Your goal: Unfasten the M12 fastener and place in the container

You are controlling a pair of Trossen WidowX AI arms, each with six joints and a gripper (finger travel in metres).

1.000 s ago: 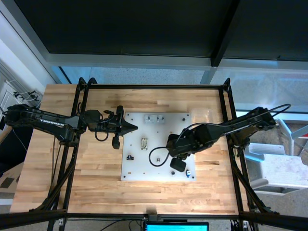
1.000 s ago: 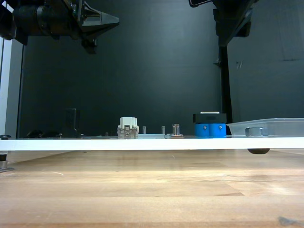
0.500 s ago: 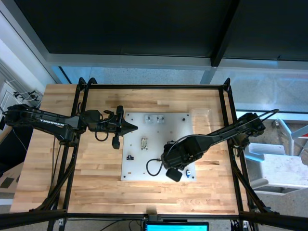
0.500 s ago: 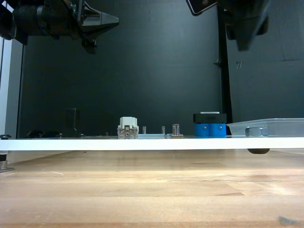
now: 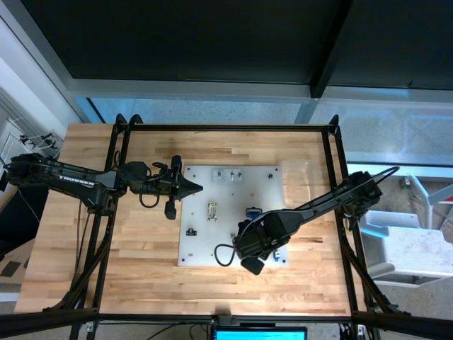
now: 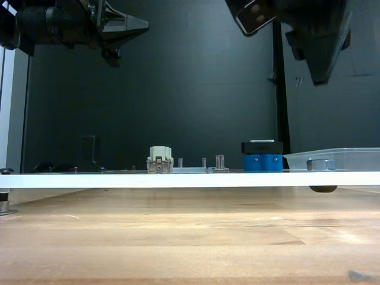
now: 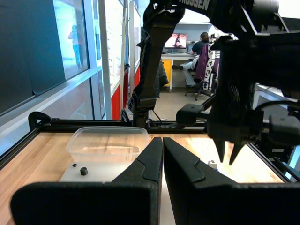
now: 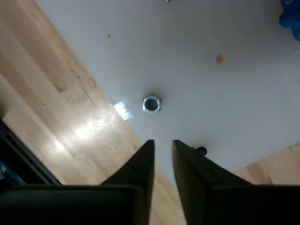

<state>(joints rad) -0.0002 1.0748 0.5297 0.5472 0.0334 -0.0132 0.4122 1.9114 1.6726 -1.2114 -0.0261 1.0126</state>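
The M12 fastener, a small silver hex nut [image 8: 151,104], sits on the white board [image 8: 220,93] close to its near right edge. In the low view the nut [image 6: 320,164] shows in front of the clear container [image 6: 350,155] and no ribs show under it, so it looks to be on its stud. In the high view the container [image 5: 296,174] stands off the board's far right corner and looks empty. My right gripper [image 8: 162,146] hangs above the nut, its fingers parted a little, holding nothing. It is high in the low view [image 6: 319,74]. My left gripper [image 5: 195,188] is parked, shut and empty.
On the board stand a white connector [image 6: 160,161], a silver post [image 6: 220,162] and a blue part [image 6: 262,160]. A black post [image 7: 84,171] stands in front of the container [image 7: 110,144]. Black frame rails ring the wooden table [image 5: 141,269].
The right arm has swung toward the board's near right edge and dropped lower into the low view. The left arm has not moved.
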